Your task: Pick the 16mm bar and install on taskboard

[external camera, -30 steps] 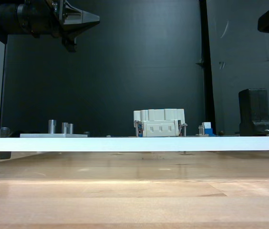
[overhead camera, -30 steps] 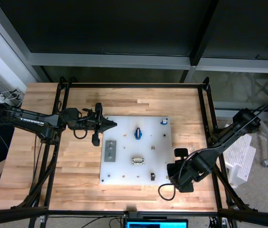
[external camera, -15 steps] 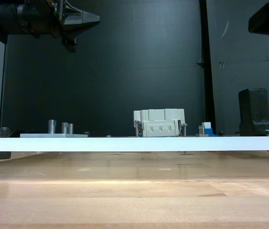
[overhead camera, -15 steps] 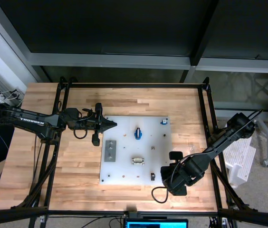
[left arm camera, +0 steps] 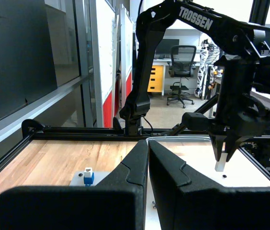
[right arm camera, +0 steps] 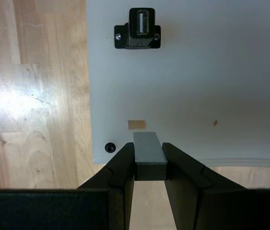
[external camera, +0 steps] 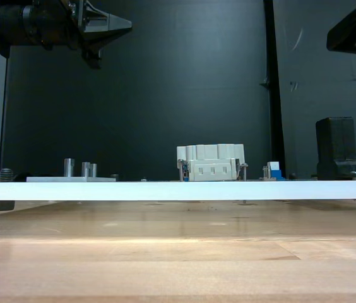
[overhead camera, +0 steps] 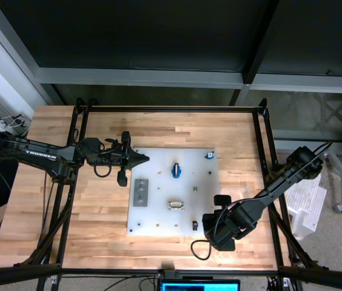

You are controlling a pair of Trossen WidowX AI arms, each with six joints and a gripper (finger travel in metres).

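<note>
Currently right gripper [right arm camera: 149, 147] jaws clamp short grey metal bar [right arm camera: 150, 157], white plastic taskboard [right arm camera: 187, 86] corner just below; left gripper [left arm camera: 147, 144] jaws closed, empty, board's far edge beneath.

Shows matte black on the left gripper [overhead camera: 144, 159], up over the far left edge of the taskboard [overhead camera: 159, 203], itself plain white; same black on the right gripper [right arm camera: 148, 146] above the board's near right corner, pinching the 16mm bar [right arm camera: 149, 159], dark grey. Reads pale honey wood in long plank stripes across the table [overhead camera: 68, 230]. Puts mid grey on the metal block [overhead camera: 140, 192], bright blue on the knob [overhead camera: 176, 171], cream on the wide connector [external camera: 211, 163], black on the boxy connector [external camera: 336, 148], white lettering on the left arm [overhead camera: 34, 150]
</note>
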